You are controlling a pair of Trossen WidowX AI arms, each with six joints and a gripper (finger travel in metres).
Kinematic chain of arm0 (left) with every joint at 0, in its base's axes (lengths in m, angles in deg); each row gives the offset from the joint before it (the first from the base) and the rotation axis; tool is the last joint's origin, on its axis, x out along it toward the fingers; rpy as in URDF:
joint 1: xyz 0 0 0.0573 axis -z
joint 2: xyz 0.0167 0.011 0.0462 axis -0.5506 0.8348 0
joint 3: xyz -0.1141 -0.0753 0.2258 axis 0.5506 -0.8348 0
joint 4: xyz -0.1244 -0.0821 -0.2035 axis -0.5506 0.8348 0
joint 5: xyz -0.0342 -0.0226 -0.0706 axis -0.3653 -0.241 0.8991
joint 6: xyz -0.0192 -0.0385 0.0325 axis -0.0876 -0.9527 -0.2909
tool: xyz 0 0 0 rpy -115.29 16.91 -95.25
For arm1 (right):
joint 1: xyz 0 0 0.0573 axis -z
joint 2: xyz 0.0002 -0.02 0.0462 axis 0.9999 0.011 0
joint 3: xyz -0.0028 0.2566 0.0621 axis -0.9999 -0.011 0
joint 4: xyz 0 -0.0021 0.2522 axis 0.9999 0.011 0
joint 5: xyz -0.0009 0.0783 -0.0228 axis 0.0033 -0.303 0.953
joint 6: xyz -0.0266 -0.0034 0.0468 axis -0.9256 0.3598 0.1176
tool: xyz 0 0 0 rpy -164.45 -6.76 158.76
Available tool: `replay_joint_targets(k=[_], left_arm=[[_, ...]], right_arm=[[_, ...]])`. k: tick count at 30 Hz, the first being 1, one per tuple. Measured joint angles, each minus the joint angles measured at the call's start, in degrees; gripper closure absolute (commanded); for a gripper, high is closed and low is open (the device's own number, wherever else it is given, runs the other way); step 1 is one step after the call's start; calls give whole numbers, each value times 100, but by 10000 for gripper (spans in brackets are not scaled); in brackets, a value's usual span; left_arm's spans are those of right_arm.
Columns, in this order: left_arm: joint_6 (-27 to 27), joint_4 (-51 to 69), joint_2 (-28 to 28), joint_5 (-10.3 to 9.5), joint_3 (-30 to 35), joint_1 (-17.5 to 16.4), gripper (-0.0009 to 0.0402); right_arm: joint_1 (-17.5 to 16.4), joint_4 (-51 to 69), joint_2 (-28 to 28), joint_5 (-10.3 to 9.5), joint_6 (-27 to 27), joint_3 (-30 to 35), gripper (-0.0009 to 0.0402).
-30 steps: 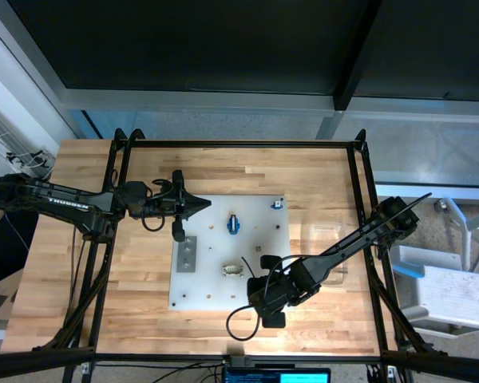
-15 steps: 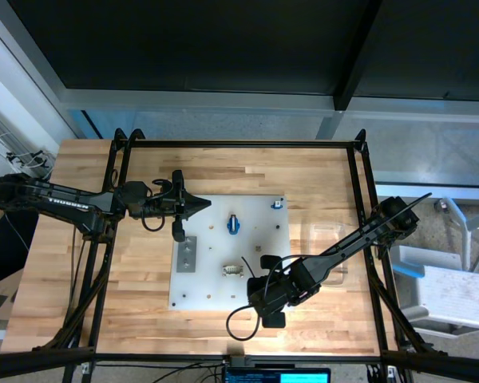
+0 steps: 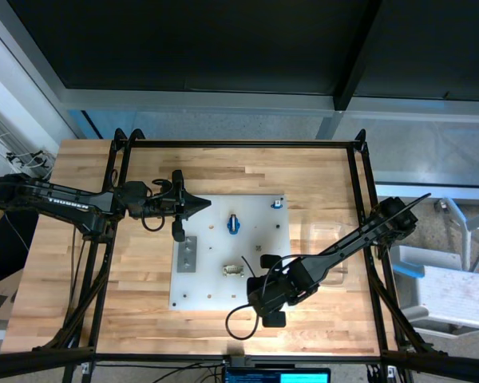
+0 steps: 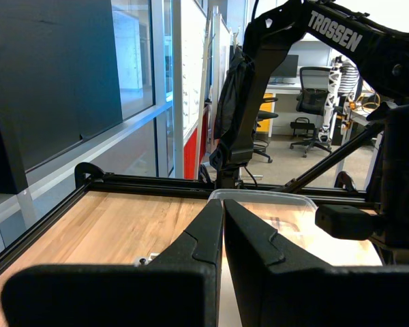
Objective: Remove the USB connector from the USB hub and place in the container
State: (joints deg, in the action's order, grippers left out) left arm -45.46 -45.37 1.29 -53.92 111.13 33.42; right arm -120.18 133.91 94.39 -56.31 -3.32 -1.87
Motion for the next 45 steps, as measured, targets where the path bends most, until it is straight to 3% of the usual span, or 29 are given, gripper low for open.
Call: replay_joint_targets(k=[11, 22, 32, 45], left_arm=[[0, -2, 0, 0, 0, 0, 392], [0, 0, 0, 0, -2, 0, 392], [0, -2, 0, 0, 0, 0, 392], [0, -2, 0, 0, 0, 0, 392]], right_arm=[[81, 621, 446, -173, -341, 717, 393], [87, 680, 483, -280, -361, 772, 393], [79, 671, 472, -267, -358, 765, 393], [-42, 37, 114, -11, -116, 192, 393]])
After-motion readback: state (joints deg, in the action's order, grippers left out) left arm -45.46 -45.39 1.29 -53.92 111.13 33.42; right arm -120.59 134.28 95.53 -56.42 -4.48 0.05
